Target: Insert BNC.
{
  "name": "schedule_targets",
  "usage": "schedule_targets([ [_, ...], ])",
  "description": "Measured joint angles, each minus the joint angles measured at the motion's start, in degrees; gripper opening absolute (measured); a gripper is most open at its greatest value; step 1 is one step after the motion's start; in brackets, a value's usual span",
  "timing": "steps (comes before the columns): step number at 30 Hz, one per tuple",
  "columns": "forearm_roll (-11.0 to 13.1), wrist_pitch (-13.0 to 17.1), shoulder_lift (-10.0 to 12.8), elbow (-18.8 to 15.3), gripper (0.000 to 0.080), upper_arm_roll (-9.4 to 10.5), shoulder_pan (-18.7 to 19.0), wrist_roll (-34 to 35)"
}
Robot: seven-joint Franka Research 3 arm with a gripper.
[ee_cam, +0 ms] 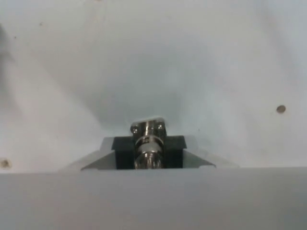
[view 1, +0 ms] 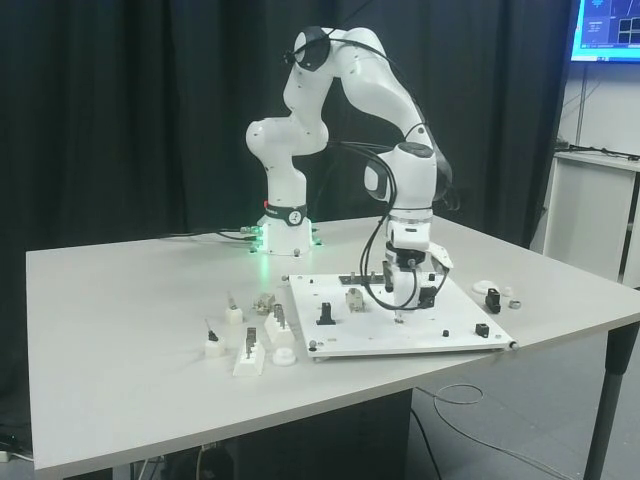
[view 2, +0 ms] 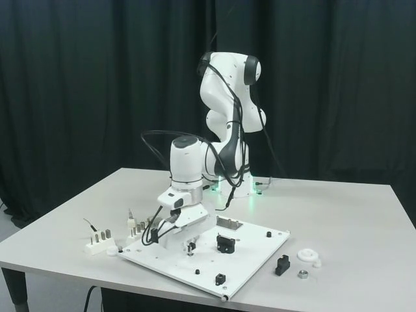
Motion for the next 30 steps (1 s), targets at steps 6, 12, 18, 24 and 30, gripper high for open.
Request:
schedule_targets([
  [6, 0.7, 0.0, 0.0, 0.0, 0.0121, -0.05, -0.1, 4.4],
  [12, 1.3, 0.0, 0.0, 0.0, 0.0121, -0.11, -0.1, 8.3],
  [18, 2.3, 0.0, 0.0, -0.1, 0.0121, -0.28, -0.1, 11.7],
  [24, 2.9, 0.0, 0.0, -0.1, 0.0121, -0.35, -0.1, 15.7],
  [30, 3.3, 0.0, 0.0, -0.1, 0.0121, -0.41, -0.1, 20.2],
])
